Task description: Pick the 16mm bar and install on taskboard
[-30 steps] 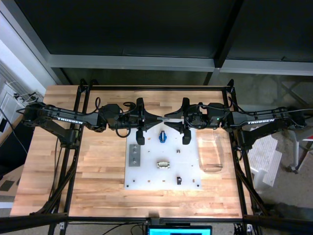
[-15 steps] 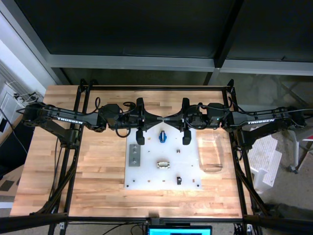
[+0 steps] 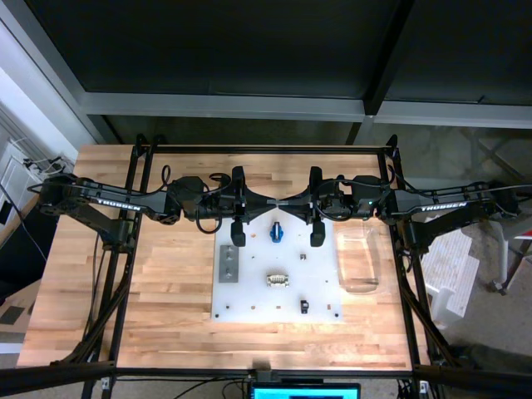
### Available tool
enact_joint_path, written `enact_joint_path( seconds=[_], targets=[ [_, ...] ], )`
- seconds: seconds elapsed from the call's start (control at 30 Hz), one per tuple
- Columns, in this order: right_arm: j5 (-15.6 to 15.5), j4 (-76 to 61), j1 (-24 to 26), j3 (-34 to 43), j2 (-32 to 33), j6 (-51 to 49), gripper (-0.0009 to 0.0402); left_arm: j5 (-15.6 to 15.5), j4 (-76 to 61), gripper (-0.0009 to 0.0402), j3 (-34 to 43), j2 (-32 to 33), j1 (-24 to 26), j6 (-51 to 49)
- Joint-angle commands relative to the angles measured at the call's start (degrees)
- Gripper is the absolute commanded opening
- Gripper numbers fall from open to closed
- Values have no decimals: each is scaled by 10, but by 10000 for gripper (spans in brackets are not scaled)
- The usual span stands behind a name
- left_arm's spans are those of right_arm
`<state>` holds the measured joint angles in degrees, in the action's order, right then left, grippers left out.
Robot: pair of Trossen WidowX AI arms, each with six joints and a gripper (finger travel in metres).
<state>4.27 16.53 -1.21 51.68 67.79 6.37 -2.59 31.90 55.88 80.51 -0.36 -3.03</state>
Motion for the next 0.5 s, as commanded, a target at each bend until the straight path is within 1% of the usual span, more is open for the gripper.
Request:
enact_joint_path(
  seconds=[0.03,0.13,0.4,0.5],
  targets=[
    [2,0,0,0,0,0,4,0,-1,16,0,0,0,1],
    [2,0,0,0,0,0,4,0,-1,43,0,0,1,1],
    [2,0,0,0,-11,-4,4,0,-30,141,0,-15,1,0],
    [2,-2,0,0,-17,-5,4,-1,-55,165,0,-28,1,0]
  ],
)
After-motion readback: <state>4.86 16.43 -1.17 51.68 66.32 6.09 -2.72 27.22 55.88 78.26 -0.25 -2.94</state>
